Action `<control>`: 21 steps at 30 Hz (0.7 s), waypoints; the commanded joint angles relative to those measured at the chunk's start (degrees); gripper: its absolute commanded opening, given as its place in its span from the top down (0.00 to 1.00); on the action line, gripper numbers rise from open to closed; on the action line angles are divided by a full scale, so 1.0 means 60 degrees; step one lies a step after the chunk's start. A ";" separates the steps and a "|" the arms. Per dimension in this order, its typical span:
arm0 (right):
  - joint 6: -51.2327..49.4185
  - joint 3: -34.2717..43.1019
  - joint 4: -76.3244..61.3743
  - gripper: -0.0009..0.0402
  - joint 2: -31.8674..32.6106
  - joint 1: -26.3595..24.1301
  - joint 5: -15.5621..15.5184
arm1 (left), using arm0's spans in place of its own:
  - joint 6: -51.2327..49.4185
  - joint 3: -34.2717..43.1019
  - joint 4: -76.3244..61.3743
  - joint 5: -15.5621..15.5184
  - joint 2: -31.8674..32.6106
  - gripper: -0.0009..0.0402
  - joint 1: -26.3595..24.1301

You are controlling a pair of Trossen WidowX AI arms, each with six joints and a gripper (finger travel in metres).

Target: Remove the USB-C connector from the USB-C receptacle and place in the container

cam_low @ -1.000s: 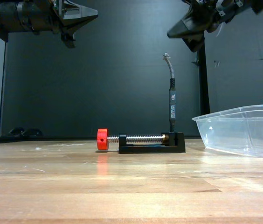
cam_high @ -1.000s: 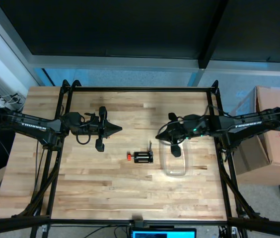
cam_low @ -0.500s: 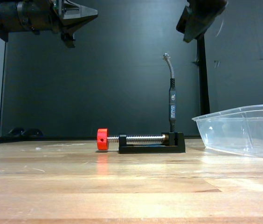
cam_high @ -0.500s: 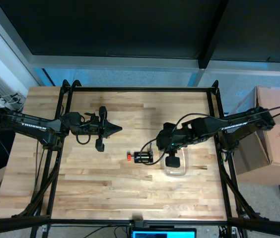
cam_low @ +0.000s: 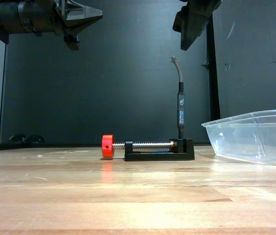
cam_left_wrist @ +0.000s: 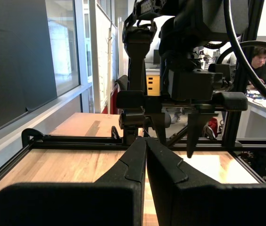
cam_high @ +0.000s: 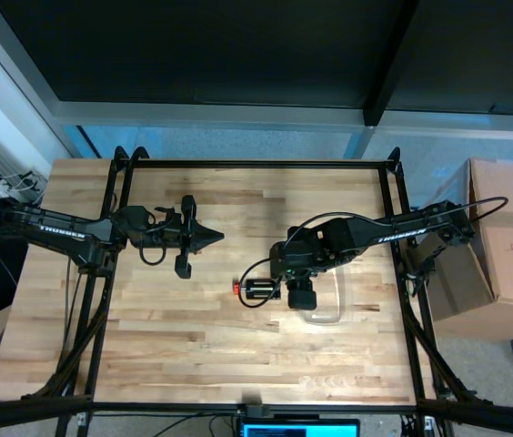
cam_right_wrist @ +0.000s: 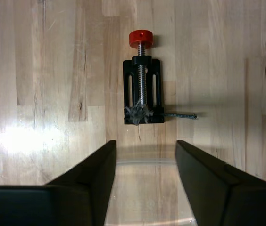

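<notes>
USB-C connector point(cam_low: 180, 110) stands upright, plugged into the USB-C receptacle point(cam_low: 181, 142) near the container point(cam_low: 250, 120), so I judge I'm on approach: right gripper point(cam_right_wrist: 145, 143), fingers apart, hovers above it and must descend around it, while left gripper point(cam_left_wrist: 145, 141), fingers together, hangs well away over the worktop point(cam_low: 128, 196).

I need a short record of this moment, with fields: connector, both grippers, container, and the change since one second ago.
connector: USB-C connector upright in its seat in the black clamp, held by no gripper
left: left gripper high over the table, left of the clamp, jaws shut
right: right gripper above the clamp, pointing down, jaws open
container: container on the table right of the clamp, apart from it
change: right gripper moved left and nearer, to above the clamp; connector unmoved
</notes>
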 commanded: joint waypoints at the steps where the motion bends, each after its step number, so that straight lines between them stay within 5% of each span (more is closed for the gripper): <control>1: 0.0000 -0.0004 -0.0011 0.45 0.0087 -0.0004 -0.0007 | 0.0004 0.0000 0.0000 0.0004 0.0004 0.98 0.0000; 21: 0.0000 -0.0051 0.0004 0.42 0.0270 0.0000 -0.0004 | 0.0004 0.0000 0.0000 0.0004 0.0004 0.98 0.0004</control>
